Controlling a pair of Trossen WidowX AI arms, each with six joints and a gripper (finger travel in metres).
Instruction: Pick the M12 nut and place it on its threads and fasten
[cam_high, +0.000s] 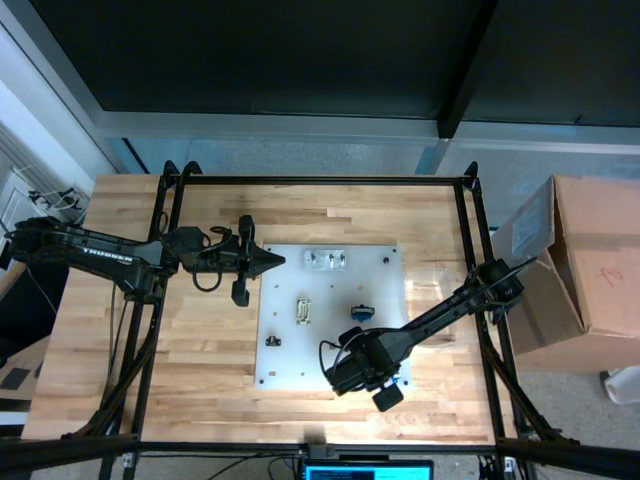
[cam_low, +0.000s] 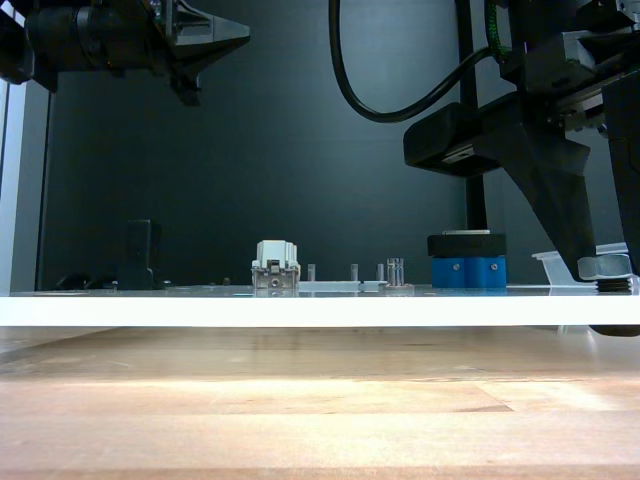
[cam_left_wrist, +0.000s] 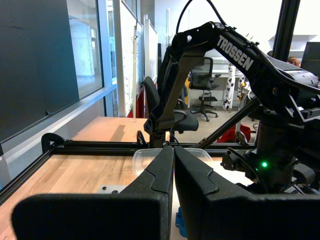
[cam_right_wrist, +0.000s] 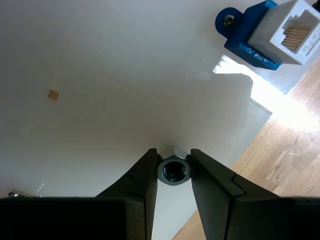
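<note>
Two pincers: left pincer (cam_left_wrist: 173, 150) closed empty above board (cam_high: 300, 355) left edge; right pincer (cam_right_wrist: 173, 153) clamps nut (cam_right_wrist: 174, 171) atop half-hidden stud (cam_low: 614, 285).

High view looks down from the near edge; low view sights level along the same white board (cam_high: 290, 365).

Bright light washes out my white board (cam_right_wrist: 100, 60) behind the sharp nut (cam_right_wrist: 174, 171), while my low view is dim and silhouetted.

Right gripper (cam_right_wrist: 173, 159) holds nut (cam_right_wrist: 174, 172) atop stud (cam_low: 617, 286); left gripper (cam_high: 278, 260) above board (cam_high: 300, 362).
</note>
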